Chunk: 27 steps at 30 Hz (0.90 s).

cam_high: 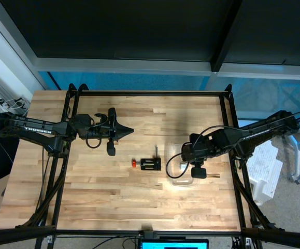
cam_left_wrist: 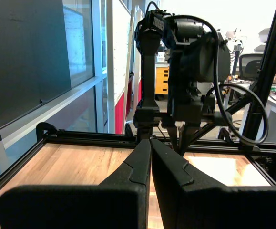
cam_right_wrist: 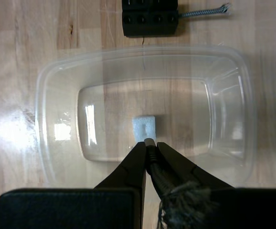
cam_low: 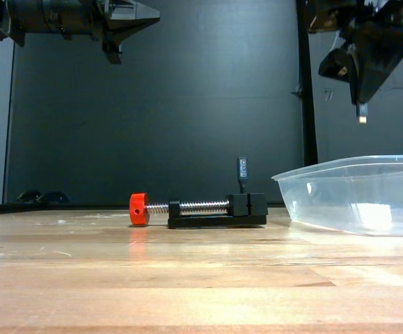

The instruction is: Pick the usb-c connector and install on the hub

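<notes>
Right end effector [cam_right_wrist: 148,145], clamped on the usb-c connector [cam_low: 361,115], hangs over the clear tray [cam_right_wrist: 45,95] at three o'clock of the hub [cam_high: 151,164]; left end effector [cam_high: 130,130], pressed together, hovers at ten o'clock.

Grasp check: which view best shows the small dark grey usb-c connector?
Right wrist view: the usb-c connector, pinched in the right hand over the clear plastic tray. Low view shows only its tip; high and left wrist views don't reveal it. The shut left hand hovers above the wooden table, left side.
</notes>
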### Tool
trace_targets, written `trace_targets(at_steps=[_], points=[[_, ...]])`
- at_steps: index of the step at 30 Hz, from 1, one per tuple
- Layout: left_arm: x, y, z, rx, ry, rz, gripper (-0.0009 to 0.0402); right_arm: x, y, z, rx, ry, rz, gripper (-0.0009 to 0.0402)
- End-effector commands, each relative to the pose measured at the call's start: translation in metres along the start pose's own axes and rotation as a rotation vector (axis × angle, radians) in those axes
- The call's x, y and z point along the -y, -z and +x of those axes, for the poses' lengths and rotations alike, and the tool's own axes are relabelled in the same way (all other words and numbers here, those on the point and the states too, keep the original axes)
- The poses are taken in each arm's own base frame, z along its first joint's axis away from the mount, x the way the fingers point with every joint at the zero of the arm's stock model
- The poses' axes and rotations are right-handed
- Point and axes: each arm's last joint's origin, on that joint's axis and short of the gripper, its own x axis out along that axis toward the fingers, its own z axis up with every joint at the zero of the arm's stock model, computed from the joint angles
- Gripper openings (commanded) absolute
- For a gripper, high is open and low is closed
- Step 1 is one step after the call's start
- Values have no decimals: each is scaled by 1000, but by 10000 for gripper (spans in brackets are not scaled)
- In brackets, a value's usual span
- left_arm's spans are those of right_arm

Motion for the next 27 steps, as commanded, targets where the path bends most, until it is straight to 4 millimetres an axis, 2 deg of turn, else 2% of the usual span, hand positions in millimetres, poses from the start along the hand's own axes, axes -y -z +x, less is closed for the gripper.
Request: trace_targets(at_steps=[1, 27], points=[[0, 0, 0, 0, 0, 0, 0, 0, -1, -2, 4, -1, 0, 0], [0, 0, 0, 0, 0, 0, 0, 0, -2, -1, 10, -3, -2, 0]])
